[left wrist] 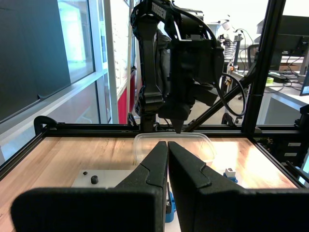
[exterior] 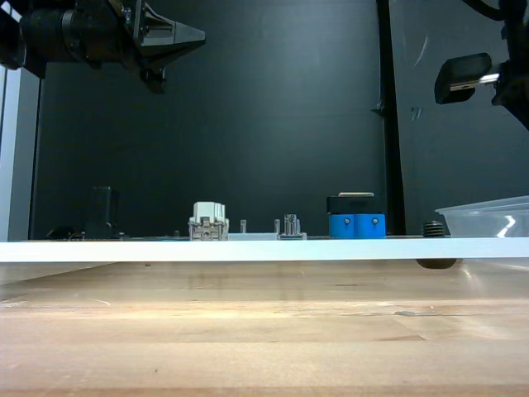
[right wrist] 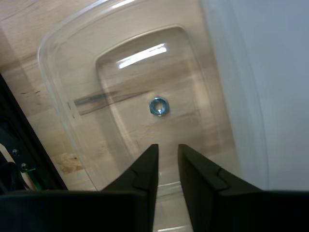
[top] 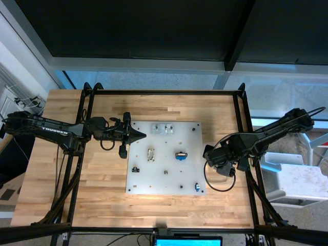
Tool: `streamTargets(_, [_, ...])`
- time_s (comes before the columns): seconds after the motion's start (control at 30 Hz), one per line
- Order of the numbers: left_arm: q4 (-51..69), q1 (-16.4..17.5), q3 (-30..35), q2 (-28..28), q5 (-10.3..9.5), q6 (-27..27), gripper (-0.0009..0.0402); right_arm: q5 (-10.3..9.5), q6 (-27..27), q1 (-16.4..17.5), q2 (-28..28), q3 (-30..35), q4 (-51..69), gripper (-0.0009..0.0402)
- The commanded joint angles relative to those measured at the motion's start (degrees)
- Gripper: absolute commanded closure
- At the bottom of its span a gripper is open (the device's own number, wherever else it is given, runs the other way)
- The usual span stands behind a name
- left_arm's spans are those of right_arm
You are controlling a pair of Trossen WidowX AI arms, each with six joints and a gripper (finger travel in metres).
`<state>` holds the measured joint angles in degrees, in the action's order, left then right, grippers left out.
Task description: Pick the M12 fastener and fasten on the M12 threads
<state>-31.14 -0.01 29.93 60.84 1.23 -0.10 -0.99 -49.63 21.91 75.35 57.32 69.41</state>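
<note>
The M12 fastener (right wrist: 158, 106), a small silver nut, lies flat on the floor of the clear tray (right wrist: 58, 72). My right gripper (right wrist: 167, 147) hangs above the tray just off the board's right edge, pointing down. Its fingers stand a narrow gap apart with nothing between them, and the nut lies a little beyond their tips. The M12 threads (exterior: 433, 228) are a short black stud with bare ribs, near the board's near right edge (top: 180, 186). My left gripper (top: 141, 136) hovers high over the board's left edge, shut and empty.
On the white board (top: 154, 184) stand a blue connector (top: 180, 155), a grey connector (top: 151, 155), a blue-and-silver fitting (top: 196, 187) and a black post (top: 193, 129). The clear tray (exterior: 488, 217) sits just right of the board. Black frame rails border the table.
</note>
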Motion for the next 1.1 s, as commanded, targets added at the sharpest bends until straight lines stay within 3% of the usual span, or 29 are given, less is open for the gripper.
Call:
streamTargets(0.03, [0.0, 0.0, 0.0, 0.0, 0.02, 0.0, 0.0393, 0.00, -0.4, 0.4, 1.1, -0.4, -0.1, 0.0300])
streamTargets(0.4, [0.0, 0.0, 0.0, 0.0, 0.02, 0.0, 0.0393, 0.11, -2.4, 1.3, 2.1, -2.9, -3.8, 0.0232])
streamTargets(0.73, [0.0, 0.0, 0.0, 0.0, 0.02, 0.0, 0.0393, 0.17, -3.5, 1.5, 4.8, -5.9, -7.7, 0.0228])
streamTargets(0.87, [0.0, 0.0, 0.0, 0.0, 0.02, 0.0, 0.0393, 1.51, -3.5, 1.5, 5.1, -7.8, -11.8, 0.0228])
streamTargets(1.1, [0.0, 0.0, 0.0, 0.0, 0.02, 0.0, 0.0393, 1.57, -3.5, 1.5, 5.1, -10.6, -14.4, 0.0219])
